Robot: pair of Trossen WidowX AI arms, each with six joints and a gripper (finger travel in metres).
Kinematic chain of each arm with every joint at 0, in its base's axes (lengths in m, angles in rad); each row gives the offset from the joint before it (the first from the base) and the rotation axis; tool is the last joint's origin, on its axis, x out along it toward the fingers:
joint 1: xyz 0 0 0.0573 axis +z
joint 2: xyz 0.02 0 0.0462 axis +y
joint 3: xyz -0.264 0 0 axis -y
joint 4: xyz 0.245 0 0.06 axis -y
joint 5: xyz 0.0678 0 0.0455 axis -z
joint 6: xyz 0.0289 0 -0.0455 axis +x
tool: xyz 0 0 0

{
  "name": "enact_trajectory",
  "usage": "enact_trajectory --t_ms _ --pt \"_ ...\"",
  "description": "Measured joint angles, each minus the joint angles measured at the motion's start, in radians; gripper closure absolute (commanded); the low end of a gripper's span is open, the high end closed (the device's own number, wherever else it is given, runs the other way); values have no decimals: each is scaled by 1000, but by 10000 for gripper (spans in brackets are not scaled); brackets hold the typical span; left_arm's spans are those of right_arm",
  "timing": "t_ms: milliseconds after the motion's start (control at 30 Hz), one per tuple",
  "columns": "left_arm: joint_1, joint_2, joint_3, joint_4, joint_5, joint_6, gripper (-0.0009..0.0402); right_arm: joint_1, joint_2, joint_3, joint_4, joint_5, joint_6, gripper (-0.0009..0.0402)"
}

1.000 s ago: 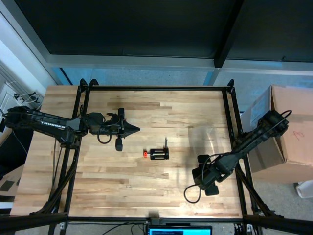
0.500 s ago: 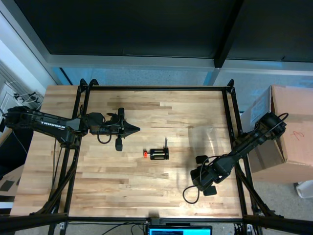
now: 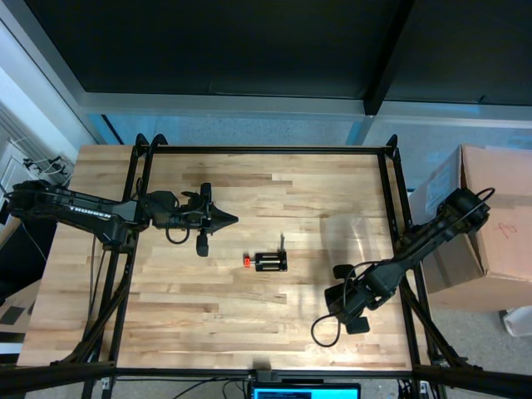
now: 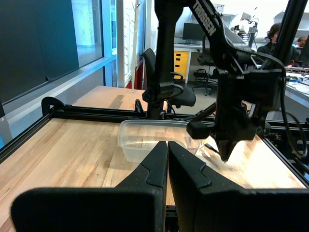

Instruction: Remove the USB-C connector from the USB-C receptacle and place in the container

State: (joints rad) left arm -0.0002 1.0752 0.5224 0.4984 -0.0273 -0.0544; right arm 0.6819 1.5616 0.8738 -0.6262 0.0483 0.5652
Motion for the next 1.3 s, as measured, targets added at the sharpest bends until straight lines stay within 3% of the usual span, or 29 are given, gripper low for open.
enact_trajectory --t_ms 333,633,767,1100,1300 --pt "0 0 0 0 0 0 393 -98 -131 129 -259 12 -17 393" --pt "0 0 0 0 0 0 393 -252 -247 84 -323 42 -128 385" --pt "0 0 0 0 0 0 393 -312 -267 31 -323 40 -178 345" --pt "0 0 0 0 0 0 393 -373 -299 -26 -304 37 -213 176" --pt "0 0 0 0 0 0 393 -394 -331 -26 -289 37 -243 167"
